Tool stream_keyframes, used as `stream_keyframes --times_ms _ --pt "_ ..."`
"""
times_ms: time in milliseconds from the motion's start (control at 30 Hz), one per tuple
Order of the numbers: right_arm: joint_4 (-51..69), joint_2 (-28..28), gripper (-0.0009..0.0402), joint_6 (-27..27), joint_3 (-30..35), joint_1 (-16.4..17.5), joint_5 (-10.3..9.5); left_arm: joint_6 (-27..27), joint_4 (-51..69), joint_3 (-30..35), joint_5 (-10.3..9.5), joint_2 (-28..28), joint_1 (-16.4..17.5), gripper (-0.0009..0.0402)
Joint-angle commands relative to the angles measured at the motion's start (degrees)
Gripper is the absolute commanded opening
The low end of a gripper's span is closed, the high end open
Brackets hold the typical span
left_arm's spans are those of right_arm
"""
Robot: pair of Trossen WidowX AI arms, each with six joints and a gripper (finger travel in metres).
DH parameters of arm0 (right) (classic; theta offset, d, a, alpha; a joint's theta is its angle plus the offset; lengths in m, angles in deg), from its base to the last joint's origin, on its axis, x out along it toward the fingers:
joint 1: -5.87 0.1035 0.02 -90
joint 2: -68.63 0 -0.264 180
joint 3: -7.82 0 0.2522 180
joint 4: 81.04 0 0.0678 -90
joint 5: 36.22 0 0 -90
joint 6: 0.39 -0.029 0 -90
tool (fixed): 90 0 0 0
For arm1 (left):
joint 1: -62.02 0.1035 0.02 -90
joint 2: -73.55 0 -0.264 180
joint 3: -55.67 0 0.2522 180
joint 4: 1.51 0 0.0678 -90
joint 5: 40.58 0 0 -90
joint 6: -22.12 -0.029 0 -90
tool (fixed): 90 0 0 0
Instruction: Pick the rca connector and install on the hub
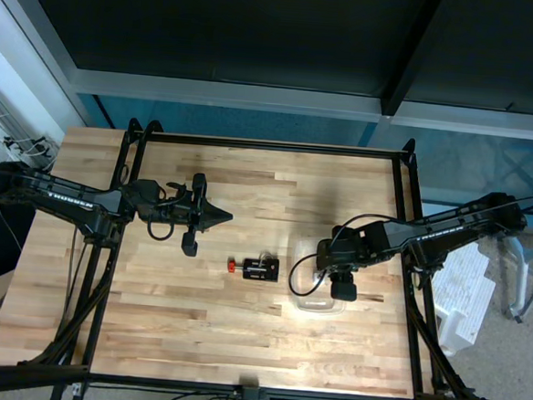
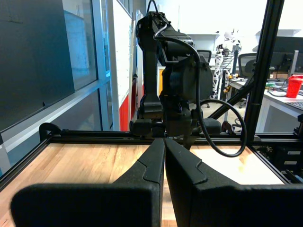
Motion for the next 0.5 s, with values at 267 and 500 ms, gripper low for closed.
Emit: stream_keyframes --times_ms 267,500 --pt "-1.84 2.05 0.0153 0.02 0.02 0.22 0.02 -0.02 0.0 0.02 0.02 0.0 0.0 0.0" --pt "-3.76 4.63 0.0153 0.07 0.02 0.42 -0.02 -0.02 0.0 0.02 0.02 -0.02 0.0 0.0"
